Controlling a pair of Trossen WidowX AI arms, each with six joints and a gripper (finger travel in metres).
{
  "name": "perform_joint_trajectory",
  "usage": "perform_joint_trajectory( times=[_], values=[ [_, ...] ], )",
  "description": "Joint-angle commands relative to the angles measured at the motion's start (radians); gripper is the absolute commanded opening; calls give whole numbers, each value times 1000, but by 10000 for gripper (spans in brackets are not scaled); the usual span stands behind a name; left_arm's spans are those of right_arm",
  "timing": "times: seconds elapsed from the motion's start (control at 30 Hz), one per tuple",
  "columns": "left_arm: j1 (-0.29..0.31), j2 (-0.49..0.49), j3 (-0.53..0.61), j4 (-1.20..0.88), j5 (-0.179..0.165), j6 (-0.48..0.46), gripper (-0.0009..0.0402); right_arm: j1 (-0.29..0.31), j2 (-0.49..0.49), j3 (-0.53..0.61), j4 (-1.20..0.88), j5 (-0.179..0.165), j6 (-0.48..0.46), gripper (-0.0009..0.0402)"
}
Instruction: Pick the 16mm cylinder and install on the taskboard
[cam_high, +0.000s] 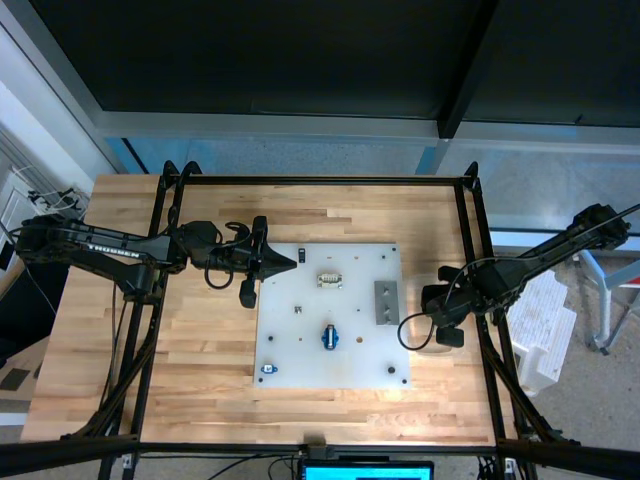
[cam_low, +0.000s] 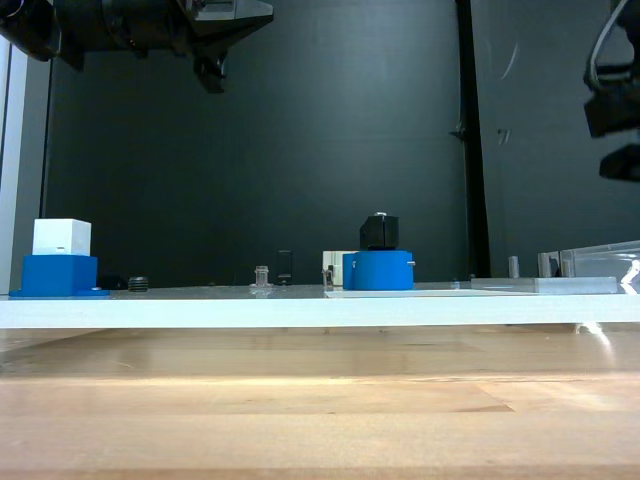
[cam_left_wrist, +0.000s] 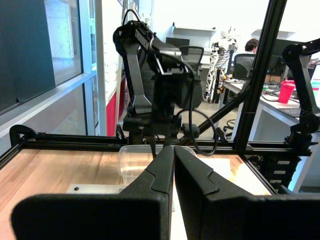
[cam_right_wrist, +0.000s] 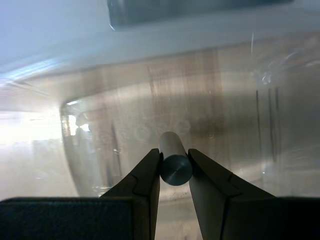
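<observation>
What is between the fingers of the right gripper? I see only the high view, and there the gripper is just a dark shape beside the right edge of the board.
Observer: In the right wrist view, the right gripper is shut on the 16mm cylinder, with one finger on each side of it.
Operator: And what lies behind the cylinder there?
Observer: The floor of the clear plastic tray, not the taskboard.
Operator: Does the left gripper carry anything?
Observer: No. In the left wrist view, the left gripper is shut, its fingers pressed together with nothing between them.
</observation>
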Motion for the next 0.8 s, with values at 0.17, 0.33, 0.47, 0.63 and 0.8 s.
perform_joint_trajectory(
  times=[0.17,0.33,0.47,0.63,0.8],
  values=[
    [0,0,0,0,0,0,0,0,0,141,-98,34,1,0],
    [0,0,0,0,0,0,0,0,0,231,-136,35,1,0],
    [0,0,0,0,0,0,0,-1,8,279,-150,37,1,0],
    [0,0,0,0,0,0,0,-2,60,319,-168,50,-11,0],
    [0,0,0,0,0,0,0,-2,136,333,-165,50,-27,0]
  ],
)
